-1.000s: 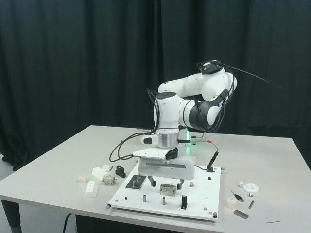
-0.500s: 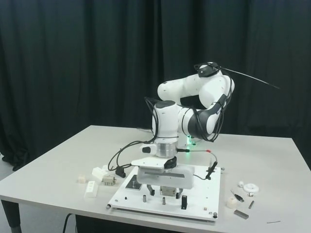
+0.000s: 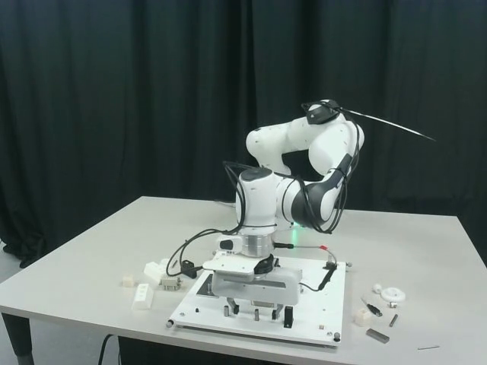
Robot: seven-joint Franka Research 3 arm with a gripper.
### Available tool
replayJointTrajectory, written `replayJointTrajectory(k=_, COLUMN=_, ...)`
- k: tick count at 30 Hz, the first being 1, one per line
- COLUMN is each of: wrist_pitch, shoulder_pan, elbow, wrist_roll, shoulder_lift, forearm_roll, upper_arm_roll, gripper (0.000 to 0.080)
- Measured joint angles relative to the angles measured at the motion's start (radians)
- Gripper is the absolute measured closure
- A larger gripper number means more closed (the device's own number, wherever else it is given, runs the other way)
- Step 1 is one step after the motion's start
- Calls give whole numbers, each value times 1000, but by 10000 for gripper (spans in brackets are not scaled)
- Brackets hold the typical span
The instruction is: Remove square peg 3.
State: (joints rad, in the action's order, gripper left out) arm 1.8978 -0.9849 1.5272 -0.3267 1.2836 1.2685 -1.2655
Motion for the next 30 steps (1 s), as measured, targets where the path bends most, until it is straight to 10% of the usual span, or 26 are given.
replayJointTrajectory(k=9, wrist_pitch=6, shoulder_pan=6, elbow=-5, wrist_roll=3, shoulder_lift=6, forearm_roll=-11, upper_arm_roll=12, gripper=3)
replayJointTrajectory(k=10, wrist_pitch=6, shoulder_pan=7, elbow=-6, wrist_roll=3, shoulder_lift=6, forearm_roll=-12, upper_arm_roll=14, gripper=124)
replayJointTrajectory(k=15, wrist_pitch=7, shoulder_pan=13, elbow=-13, wrist_roll=3, shoulder_lift=6, forearm_roll=-16, upper_arm_roll=21, gripper=124)
replayJointTrajectory(k=16, wrist_pitch=7, shoulder_pan=14, elbow=-14, wrist_roll=3, shoulder_lift=6, forearm_roll=-17, upper_arm_roll=22, gripper=286)
replayJointTrajectory(k=24, wrist_pitch=7, shoulder_pan=19, elbow=-17, wrist_roll=3, shoulder_lift=6, forearm_roll=-22, upper_arm_roll=29, gripper=286)
replayJointTrajectory(k=25, wrist_pitch=6, shoulder_pan=19, elbow=-19, wrist_roll=3, shoulder_lift=5, forearm_roll=-22, upper_arm_roll=30, gripper=660)
replayJointTrajectory(k=30, wrist_pitch=1, shoulder_pan=19, elbow=-25, wrist_roll=3, shoulder_lift=5, forearm_roll=-26, upper_arm_roll=30, gripper=660)
